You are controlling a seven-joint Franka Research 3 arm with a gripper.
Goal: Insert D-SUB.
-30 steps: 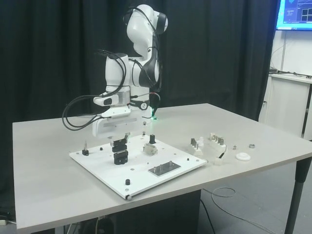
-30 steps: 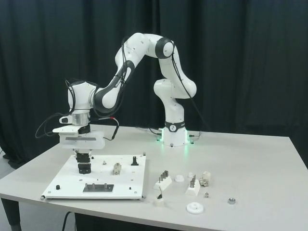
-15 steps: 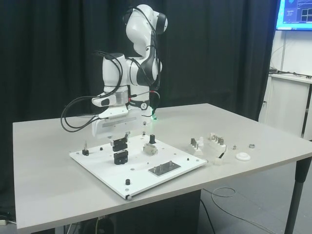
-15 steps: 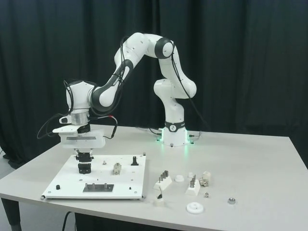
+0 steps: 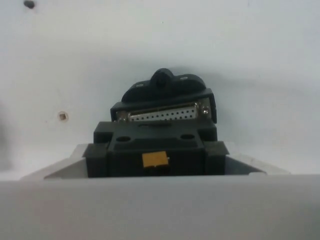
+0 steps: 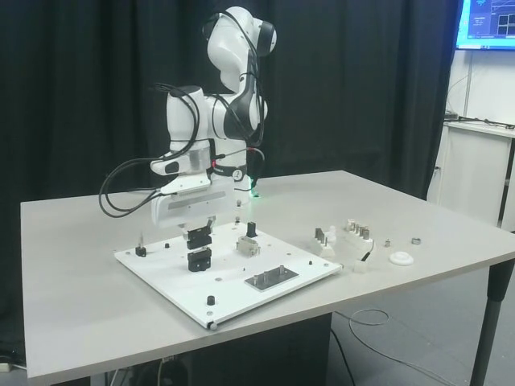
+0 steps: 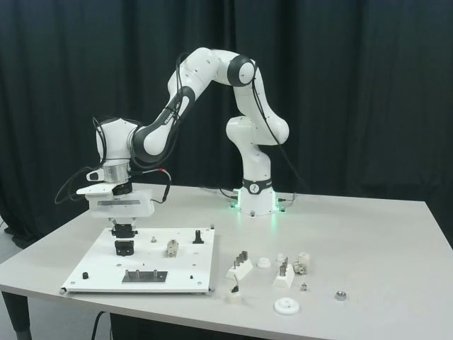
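- You have the grey desk [image 6: 96, 322] carrying everything, with black curtains behind it.
- The white arm [image 7: 212, 78] reaches out from its base, which shows a green light, and bends down over the white board [image 6: 233, 285] lying flat on the desk.
- That board sits directly under the gripper [image 6: 198, 234] and spreads out to all sides of it.
- The gripper hangs a short way above the board, pointing straight down; in the second room view you find it at [image 7: 124, 231].
- From these pictures you cannot tell for certain how far apart its fingers are. In the wrist view a black block fills the space between them, but the contact itself is hidden.
- The D-SUB connector [image 5: 165, 105] is just below the gripper. It is a black housing with a grey pin face, sitting on the board, seen in the first room view as a black part at [image 6: 198, 260].
- A small gap shows between that part and the black block above it in both room views.
- A flat grey plate [image 6: 271, 278] with upright pins lies on the board, near the gripper.
- A small grey fixture [image 6: 249, 244] stands just beside the gripper's spot.
- Well apart from the gripper, off the board, you see white blocks with pins [image 7: 241, 268] and a white gear [image 7: 286, 307].
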